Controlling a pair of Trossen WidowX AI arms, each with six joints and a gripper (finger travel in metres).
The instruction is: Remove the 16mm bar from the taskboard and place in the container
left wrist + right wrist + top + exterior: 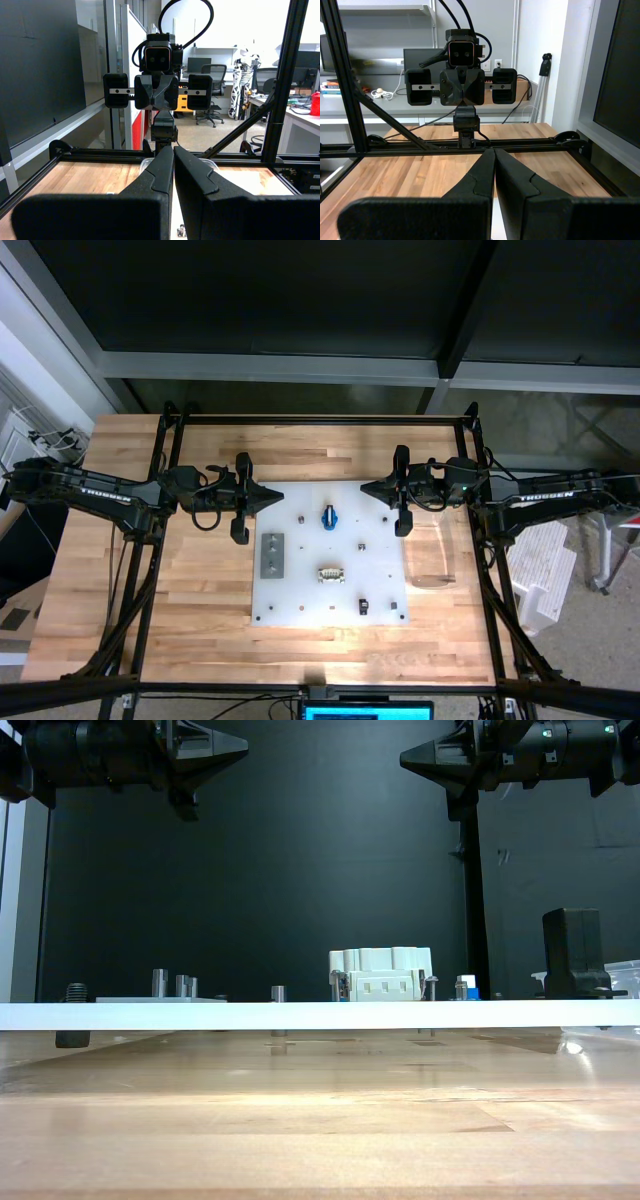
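My left gripper (272,497): held high near the far left corner of the taskboard (300,590), fingers pressed together. The low view cuts off most of it.
My right gripper (368,488): held high near the board's far right side, fingers together. The low view cuts it off too.
16mm bar: too small for me to pick out among the little pegs (362,546).
Container (436,565): my right arm covers its far end.
Board top: the low view shows only its near edge.
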